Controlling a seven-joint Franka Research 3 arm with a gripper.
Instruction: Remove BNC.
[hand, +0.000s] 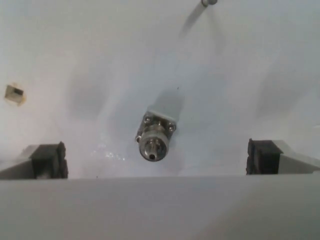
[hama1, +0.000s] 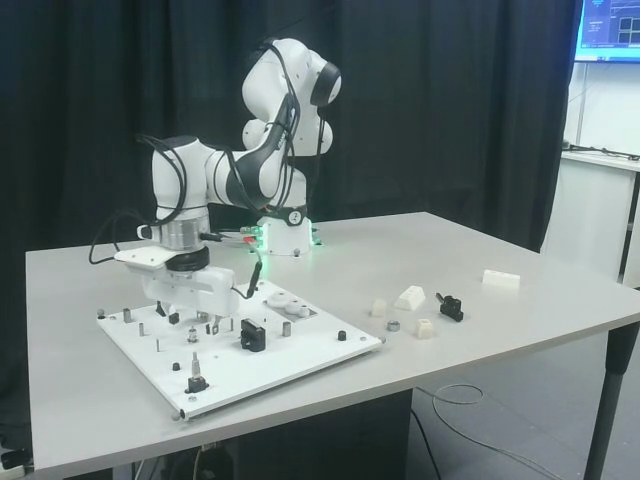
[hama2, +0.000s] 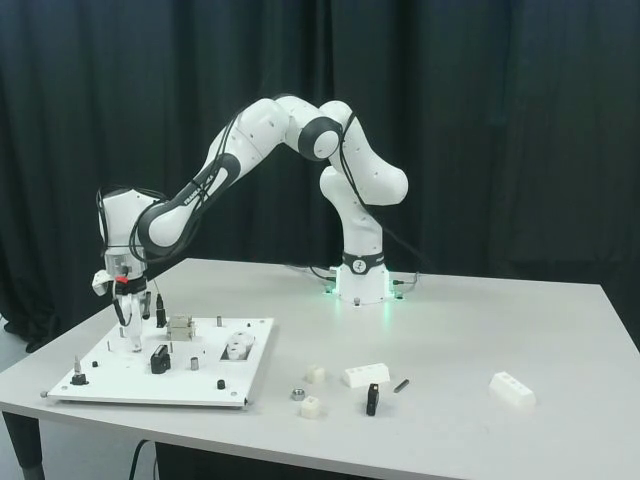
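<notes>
End effector (hand: 157, 159) hung spread above the BNC (hand: 154, 142), which stood upright on the white board (hama1: 290, 355) at the desk's (hama1: 500, 320) near corner; a centred, straight descent looked wise before pinching the barrel.

One BNC connector (hand: 154, 137), one white board (hama1: 300, 355), one arm (hama2: 270, 135).

BNC connector (hand: 154, 138) on board (hama1: 290, 358) | hand (hand: 155, 160) above it | board on table (hama1: 500, 250)
</notes>
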